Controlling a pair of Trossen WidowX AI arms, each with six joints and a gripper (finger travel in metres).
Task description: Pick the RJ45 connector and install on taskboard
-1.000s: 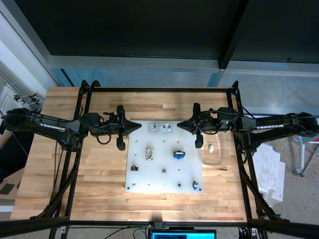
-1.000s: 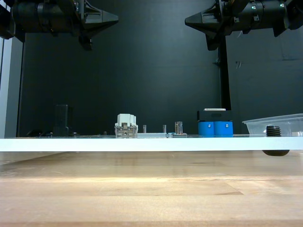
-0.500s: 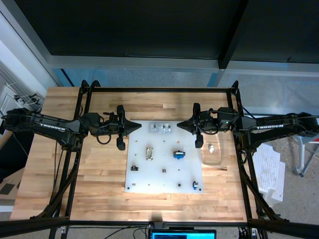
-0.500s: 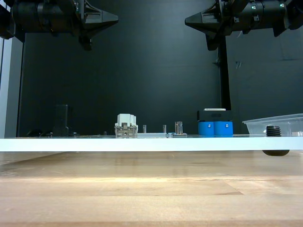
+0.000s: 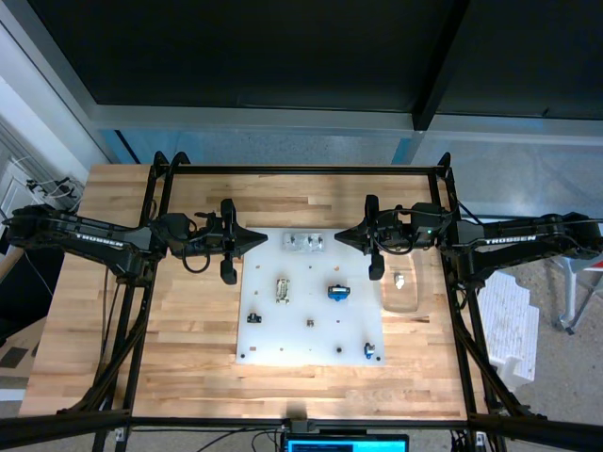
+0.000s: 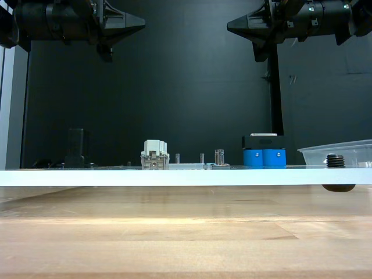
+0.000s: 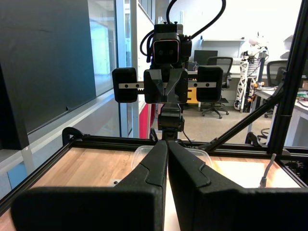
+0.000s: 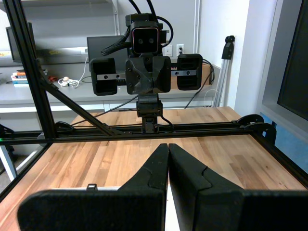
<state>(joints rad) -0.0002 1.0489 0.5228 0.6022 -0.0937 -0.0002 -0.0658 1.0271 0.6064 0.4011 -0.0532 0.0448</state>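
The small blue jack point(image 5: 369, 351) sits at the near right corner of the white board point(image 5: 283, 344), with a pale grey spot on top. I cannot tell whether the connector is in it. A pale shape point(image 5: 399, 280) lies in the clear tray point(image 5: 412, 303), and no cable shows running off it. My left gripper point(image 5: 267, 240) hangs high by the board's far left corner, shut and empty. My right gripper point(image 5: 337, 237) hangs high over the board's far right part, pointing inward, also shut with nothing in it. In each wrist view the fingers point(image 7: 159, 159) point(image 8: 159, 161) meet.
The board carries a grey-white socket point(image 5: 282, 290), a blue part point(image 5: 337, 292), metal posts point(image 5: 304, 243) and small black pieces. In the low view a blue block with a dark top point(image 6: 264, 152) stands beside the tray wall point(image 6: 337, 148). A black frame point(image 5: 301, 170) rings the table.
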